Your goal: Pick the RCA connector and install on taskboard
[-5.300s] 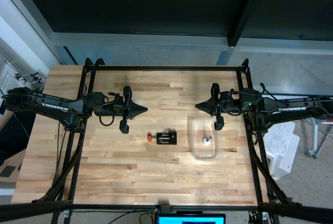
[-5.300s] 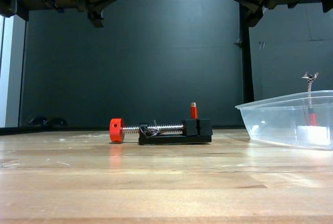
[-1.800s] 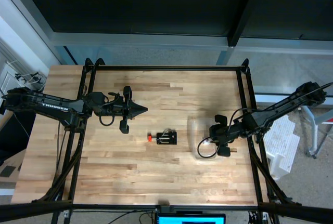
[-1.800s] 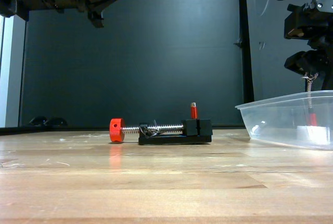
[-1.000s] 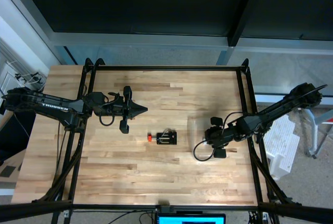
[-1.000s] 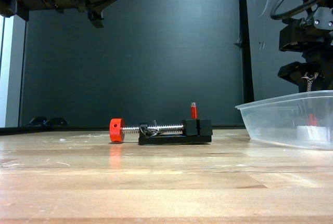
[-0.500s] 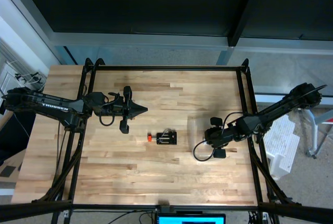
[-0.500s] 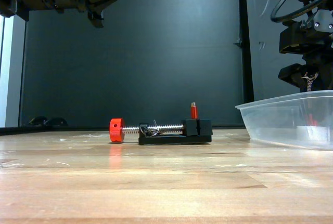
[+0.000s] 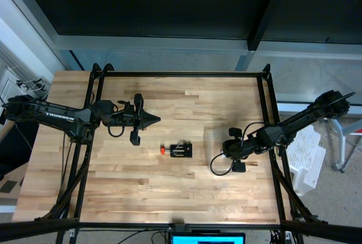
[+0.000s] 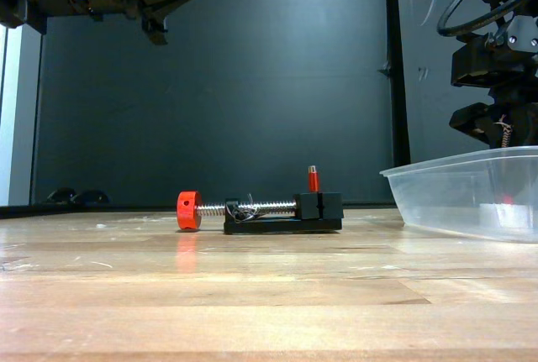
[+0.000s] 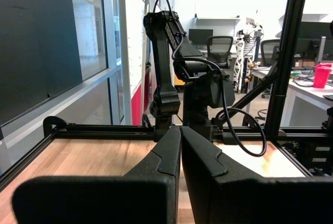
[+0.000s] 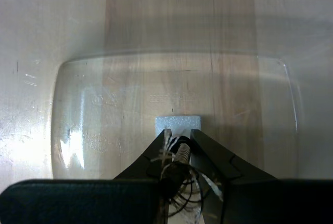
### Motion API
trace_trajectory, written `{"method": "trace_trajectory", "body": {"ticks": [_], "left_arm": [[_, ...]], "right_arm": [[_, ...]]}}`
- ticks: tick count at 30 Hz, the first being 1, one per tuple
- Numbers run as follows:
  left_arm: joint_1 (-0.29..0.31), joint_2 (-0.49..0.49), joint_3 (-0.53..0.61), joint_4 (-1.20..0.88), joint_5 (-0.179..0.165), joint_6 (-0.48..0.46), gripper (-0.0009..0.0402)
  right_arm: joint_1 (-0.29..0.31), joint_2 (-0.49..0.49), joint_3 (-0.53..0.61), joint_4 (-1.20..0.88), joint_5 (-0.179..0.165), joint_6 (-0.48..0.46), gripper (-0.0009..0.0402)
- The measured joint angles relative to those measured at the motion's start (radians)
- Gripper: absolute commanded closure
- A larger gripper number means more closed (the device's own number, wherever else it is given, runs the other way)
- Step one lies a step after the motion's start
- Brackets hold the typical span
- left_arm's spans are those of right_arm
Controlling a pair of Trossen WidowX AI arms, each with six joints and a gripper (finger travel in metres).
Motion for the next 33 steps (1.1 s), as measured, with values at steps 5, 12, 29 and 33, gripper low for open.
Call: {"method": "trace_trajectory", "body": {"ticks": [5,12,29,33], "left_arm": [[0.000,0.000,0.000,0.000,0.000,0.000,0.0393],[0.000,0.000,0.000,0.000,0.000,0.000,0.0393],[0.000,0.000,0.000,0.000,0.000,0.000,0.0393],[0.000,0.000,0.000,0.000,0.000,0.000,0.0393]], "right_arm": [[0.000,0.000,0.000,0.000,0.000,0.000,0.0389],[0.000,-0.004,0.003,-0.003,0.000,0.000,0.0393],[0.000,-0.114,0.142,-0.246,-0.001,-0.006,0.0393],[0.000,-0.129,0.196,-0.325,-0.001,-0.007,0.0393]]}}
